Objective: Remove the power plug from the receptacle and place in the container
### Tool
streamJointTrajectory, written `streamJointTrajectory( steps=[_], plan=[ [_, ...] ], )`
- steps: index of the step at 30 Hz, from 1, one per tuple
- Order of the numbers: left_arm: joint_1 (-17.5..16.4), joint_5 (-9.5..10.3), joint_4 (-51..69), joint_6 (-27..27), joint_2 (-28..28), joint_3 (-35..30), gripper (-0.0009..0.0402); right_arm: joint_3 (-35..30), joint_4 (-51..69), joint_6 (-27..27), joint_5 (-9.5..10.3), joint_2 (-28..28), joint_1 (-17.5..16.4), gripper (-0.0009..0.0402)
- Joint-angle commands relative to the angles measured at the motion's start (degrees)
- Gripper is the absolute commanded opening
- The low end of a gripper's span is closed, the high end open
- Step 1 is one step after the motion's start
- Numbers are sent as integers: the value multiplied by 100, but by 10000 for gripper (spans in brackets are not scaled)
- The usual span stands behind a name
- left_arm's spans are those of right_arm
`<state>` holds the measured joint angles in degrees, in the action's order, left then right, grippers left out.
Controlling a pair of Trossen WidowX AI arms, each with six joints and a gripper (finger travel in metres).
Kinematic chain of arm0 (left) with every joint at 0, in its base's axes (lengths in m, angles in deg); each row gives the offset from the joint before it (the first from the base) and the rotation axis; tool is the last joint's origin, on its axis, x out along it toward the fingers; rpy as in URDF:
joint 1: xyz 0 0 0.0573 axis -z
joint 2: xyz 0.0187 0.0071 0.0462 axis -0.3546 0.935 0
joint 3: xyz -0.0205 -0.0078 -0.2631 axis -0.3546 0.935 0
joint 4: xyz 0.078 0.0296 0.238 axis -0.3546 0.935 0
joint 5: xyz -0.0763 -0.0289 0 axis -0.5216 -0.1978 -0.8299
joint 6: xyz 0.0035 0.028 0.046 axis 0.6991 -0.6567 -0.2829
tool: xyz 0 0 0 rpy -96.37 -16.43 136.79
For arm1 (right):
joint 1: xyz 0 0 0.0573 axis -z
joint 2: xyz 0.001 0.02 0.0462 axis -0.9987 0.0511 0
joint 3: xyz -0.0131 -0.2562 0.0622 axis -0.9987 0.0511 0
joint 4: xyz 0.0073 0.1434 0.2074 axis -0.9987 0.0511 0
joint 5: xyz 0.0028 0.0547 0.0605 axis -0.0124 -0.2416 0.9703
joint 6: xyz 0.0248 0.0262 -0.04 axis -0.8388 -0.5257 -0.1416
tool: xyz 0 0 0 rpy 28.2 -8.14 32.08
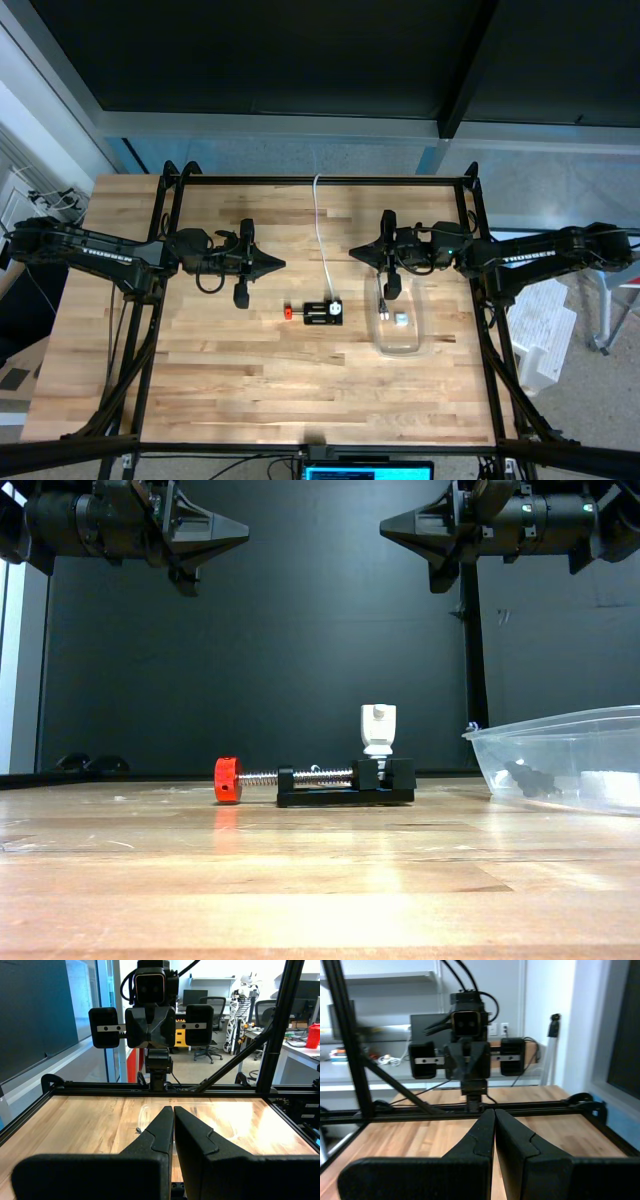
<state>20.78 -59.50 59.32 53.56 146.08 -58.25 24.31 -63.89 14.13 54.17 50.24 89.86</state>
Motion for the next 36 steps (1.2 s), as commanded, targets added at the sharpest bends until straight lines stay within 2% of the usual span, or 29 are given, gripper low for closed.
streamJointTrajectory(
  steps=[1,4,22,36],
  plan=[
    [0,0,-2,0,2,-2,0,90,-85,9,-122,-15,-9,0],
    [-2,0,-2,0,2,-2,0,96,-79,4,20,-15,-28,0],
    [0,0,0,0,2,-2,0,98,177,9,-44,-13,-232,0],
    [0,0,-2,0,2,-2,0,98,179,7,-44,-13,-234,0]
  ],
)
